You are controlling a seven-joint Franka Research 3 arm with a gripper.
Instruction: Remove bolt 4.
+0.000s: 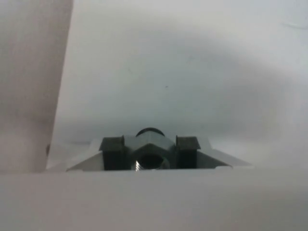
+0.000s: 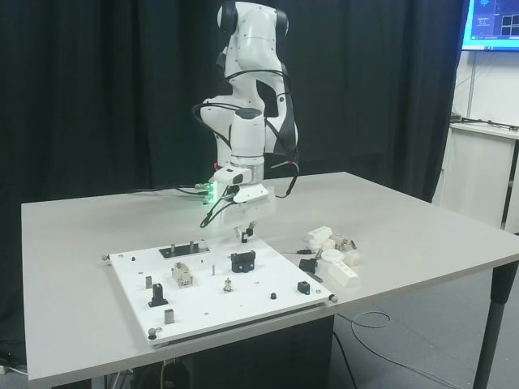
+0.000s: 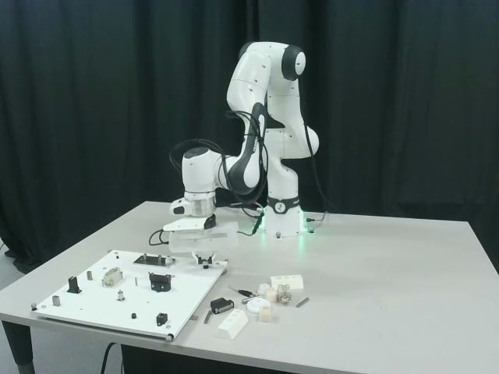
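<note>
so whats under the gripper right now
The gripper hangs over the far edge of the white board. In the wrist view its fingers flank a small nut-like part; beneath that is hidden.

You are looking at a robotics lab: black curtains [image 3: 93, 93] behind a grey desk [image 3: 390, 273], a white arm [image 3: 265, 117] bolted on it, a wall screen [image 2: 492, 24].
</note>
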